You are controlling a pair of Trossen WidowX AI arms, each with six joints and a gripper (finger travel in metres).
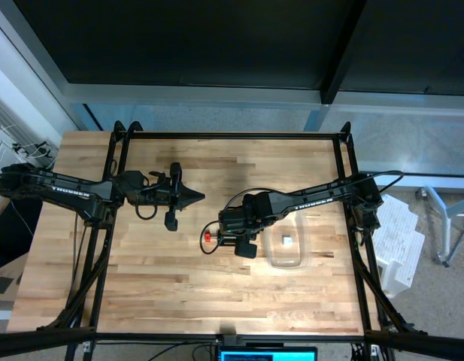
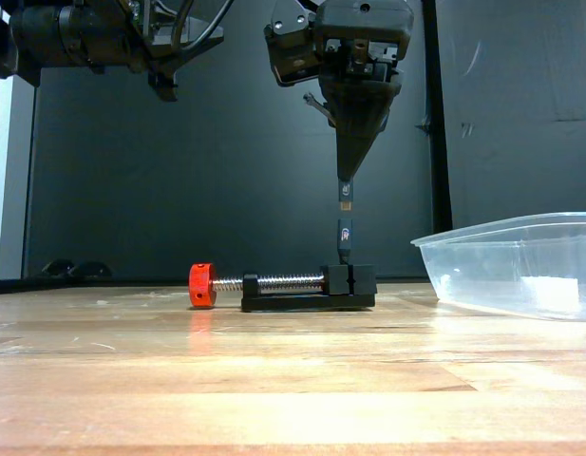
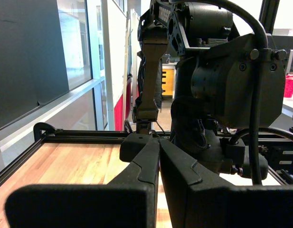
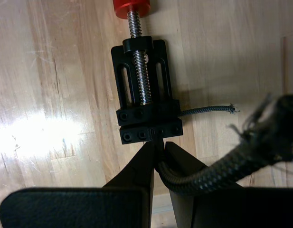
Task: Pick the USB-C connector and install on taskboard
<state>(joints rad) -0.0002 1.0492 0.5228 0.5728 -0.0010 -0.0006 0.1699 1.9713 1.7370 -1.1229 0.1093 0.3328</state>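
**Right gripper holds connector above taskboard; left arm idle**

The wooden table (image 1: 179, 293) carries both arms. The left arm (image 1: 59, 188) reaches inward roughly level, well above the surface, and ends well apart from the work. The right arm (image 1: 322, 197) stretches from the right edge towards the table's middle, with its wrist turned straight down. White lettering along the left arm's link reads TROSSEN.

A clear plastic tray (image 2: 501, 231) sits on the table just right of the work, with a small white piece (image 1: 288, 241) inside it.

The left gripper (image 3: 159, 145) points towards the right arm, its fingers pressed together with nothing between them.

The right gripper (image 2: 345, 190) hangs vertically over the taskboard (image 2: 307, 290), its fingers drawn nearly together. A braided cable (image 4: 208, 171) runs out from between them.

The taskboard lies flat, with its red-orange knob (image 2: 201, 284) on the end away from the tray. An upright pin (image 2: 345, 236) stands at the tray end.

A tiny dark piece pinched at the right fingertips appears to be the USB-C connector (image 2: 345, 202), though it is too small to be certain. It hangs directly above the pin with a visible gap, not touching.
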